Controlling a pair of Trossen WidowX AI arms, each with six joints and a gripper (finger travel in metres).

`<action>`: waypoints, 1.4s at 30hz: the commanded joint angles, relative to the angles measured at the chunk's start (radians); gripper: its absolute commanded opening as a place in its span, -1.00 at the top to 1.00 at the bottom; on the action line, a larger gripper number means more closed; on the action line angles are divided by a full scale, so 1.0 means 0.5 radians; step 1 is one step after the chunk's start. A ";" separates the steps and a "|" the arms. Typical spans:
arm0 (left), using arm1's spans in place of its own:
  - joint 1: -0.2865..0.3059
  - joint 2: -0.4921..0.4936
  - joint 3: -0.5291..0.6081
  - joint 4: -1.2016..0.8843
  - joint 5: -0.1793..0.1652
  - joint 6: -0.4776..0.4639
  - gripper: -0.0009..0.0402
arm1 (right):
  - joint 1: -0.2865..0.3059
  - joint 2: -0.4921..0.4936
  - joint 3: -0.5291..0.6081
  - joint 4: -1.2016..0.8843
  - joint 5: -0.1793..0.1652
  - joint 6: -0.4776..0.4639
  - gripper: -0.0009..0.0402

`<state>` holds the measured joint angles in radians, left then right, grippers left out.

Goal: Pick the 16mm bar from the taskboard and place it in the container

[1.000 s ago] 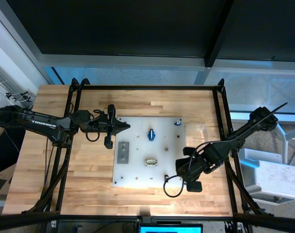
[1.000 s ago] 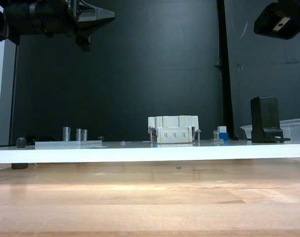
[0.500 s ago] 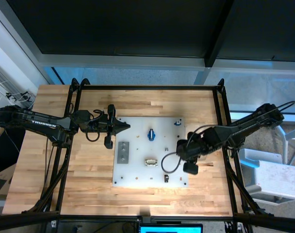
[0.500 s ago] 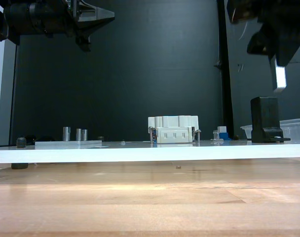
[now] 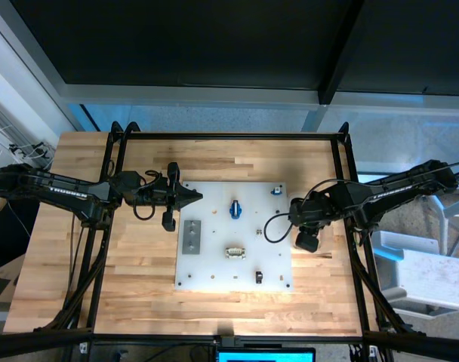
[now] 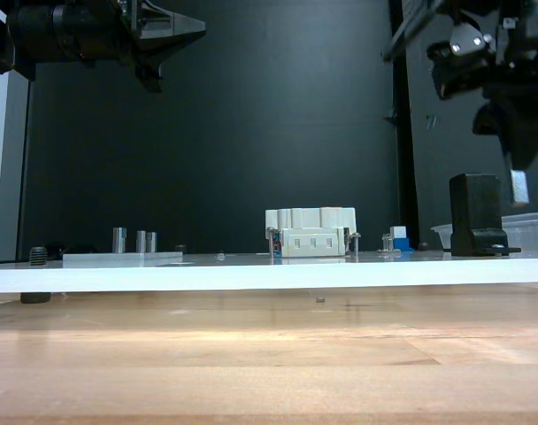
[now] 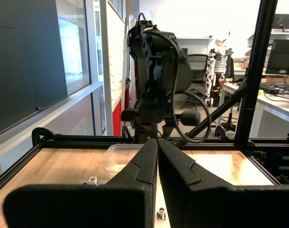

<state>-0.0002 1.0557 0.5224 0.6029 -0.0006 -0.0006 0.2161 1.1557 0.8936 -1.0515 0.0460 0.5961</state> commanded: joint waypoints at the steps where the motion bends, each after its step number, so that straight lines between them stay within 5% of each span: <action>1: 0.000 0.000 0.001 0.000 0.001 0.001 0.96 | -0.046 -0.058 -0.076 0.004 0.005 -0.001 0.94; 25: 0.001 0.000 0.001 0.000 0.001 0.001 0.96 | -0.117 -0.108 -0.253 0.005 0.008 -0.004 0.92; 42: 0.001 0.000 0.001 0.000 0.001 0.001 0.96 | -0.117 -0.108 -0.253 0.011 0.011 -0.004 0.16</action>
<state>-0.0002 1.0557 0.5224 0.6029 -0.0006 -0.0002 0.1566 1.1011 0.7662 -1.0458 0.0517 0.5938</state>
